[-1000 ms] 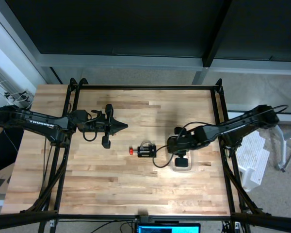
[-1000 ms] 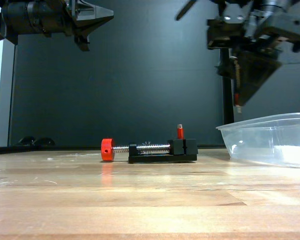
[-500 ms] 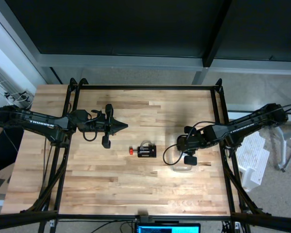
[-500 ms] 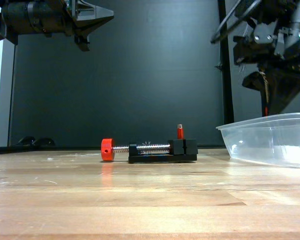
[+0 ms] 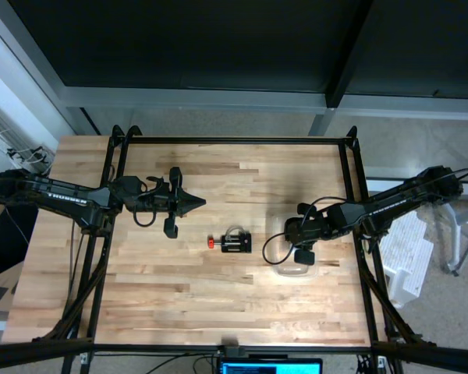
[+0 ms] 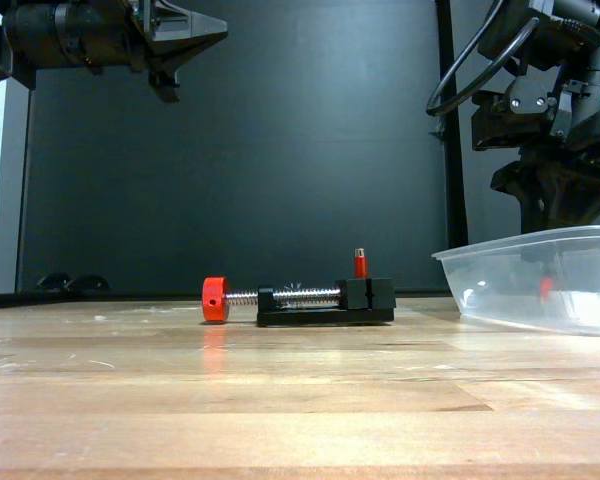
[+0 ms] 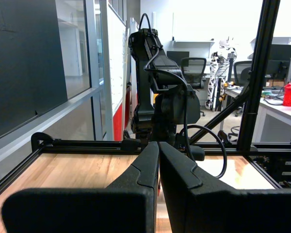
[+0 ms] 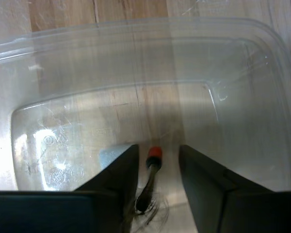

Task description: Remove the RCA connector from the receptacle and place in the container

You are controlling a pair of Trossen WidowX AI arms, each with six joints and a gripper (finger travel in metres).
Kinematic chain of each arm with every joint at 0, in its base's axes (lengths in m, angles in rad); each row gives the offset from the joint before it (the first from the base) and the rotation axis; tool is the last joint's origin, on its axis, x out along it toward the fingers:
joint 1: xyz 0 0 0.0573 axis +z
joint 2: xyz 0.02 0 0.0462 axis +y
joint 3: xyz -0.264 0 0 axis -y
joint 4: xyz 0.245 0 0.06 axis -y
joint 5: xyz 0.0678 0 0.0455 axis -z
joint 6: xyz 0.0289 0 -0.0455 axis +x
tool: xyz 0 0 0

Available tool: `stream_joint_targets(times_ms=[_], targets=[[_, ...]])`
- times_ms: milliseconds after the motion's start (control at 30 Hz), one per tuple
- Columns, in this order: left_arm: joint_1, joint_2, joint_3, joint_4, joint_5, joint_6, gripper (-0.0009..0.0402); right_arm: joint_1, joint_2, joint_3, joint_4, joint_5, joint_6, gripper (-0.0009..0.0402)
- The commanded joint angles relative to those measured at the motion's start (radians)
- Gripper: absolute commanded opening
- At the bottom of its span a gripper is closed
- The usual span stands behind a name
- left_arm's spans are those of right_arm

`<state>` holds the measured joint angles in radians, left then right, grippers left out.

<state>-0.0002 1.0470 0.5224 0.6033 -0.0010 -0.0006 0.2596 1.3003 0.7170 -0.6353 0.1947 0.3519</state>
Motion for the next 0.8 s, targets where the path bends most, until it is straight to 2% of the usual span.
stream_joint_targets(times_ms=[33,200,367,633,800], targets=[[0.0,0.0,0.0,0.0,0.0,0.0,0.0,0.0,0.001,0.011,-0.003,0.0,0.003,0.0162],[0.0,0.0,0.0,0.0,0.0,0.0,0.0,0.0,0.0,0.057,-0.043,-0.003,-0.002,0.02],[0.0,0.0,0.0,0.0,0.0,0.0,0.0,-0.002,-0.001,0.129,-0.087,-0.003,-0.05,0.021],[0.0,0.0,0.0,0.0,0.0,0.0,0.0,-0.014,-0.005,0.288,-0.19,-0.003,-0.149,0.0192],[0.0,0.0,0.0,0.0,0.0,0.0,0.0,-0.071,-0.011,0.356,-0.187,-0.017,-0.257,0.0155]])
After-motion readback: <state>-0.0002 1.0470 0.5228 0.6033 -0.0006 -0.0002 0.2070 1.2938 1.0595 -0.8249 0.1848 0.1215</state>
